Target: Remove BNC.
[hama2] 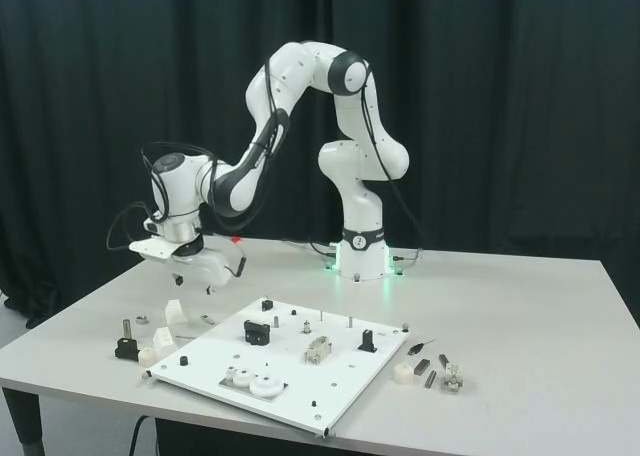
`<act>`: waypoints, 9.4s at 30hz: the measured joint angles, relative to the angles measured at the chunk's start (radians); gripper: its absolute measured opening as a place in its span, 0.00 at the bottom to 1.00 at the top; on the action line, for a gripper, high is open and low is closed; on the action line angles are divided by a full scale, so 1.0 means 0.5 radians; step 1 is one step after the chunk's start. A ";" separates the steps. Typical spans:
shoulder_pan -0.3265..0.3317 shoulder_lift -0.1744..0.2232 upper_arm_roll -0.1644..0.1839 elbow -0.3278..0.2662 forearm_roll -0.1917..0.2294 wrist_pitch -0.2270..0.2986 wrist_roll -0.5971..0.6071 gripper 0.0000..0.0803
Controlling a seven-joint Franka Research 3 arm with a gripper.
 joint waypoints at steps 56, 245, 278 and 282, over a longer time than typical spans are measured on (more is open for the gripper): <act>0.845 -0.605 0.030 -0.689 0.229 0.417 1.847 1.00; 0.999 -0.344 0.109 -0.867 0.595 0.973 -0.875 0.15; 0.979 -0.337 0.109 -0.815 0.595 0.864 -1.302 0.15; 0.978 -0.336 0.109 -0.813 0.595 0.860 -1.307 0.15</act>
